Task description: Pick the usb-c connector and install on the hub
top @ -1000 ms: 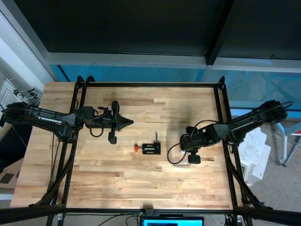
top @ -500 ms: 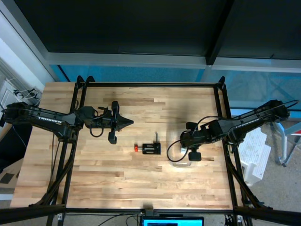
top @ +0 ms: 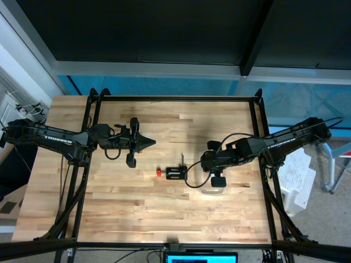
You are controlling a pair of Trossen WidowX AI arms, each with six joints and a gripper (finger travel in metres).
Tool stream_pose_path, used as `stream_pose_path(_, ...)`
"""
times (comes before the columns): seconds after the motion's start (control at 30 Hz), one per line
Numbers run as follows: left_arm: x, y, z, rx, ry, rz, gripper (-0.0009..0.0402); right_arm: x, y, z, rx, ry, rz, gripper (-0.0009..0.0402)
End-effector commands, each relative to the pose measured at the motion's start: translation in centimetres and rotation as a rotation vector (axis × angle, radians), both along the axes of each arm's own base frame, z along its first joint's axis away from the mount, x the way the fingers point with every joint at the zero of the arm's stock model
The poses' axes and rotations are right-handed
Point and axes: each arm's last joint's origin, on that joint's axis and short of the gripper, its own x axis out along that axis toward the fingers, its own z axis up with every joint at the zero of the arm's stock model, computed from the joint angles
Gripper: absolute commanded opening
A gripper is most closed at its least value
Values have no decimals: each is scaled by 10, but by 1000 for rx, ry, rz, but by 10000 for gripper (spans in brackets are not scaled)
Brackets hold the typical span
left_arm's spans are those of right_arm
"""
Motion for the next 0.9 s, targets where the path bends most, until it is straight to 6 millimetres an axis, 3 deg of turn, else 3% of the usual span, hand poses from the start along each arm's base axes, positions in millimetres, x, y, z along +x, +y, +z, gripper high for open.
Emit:
stream_pose_path(0.03, 0, 0, 0, 0, 0, 0, 0, 8, 0, 3, -1, -6, -2, 0)
stream_pose_path(0.9, 0, 0, 0, 0, 0, 0, 0, 77, 7, 7, 10, -1, 58, 0)
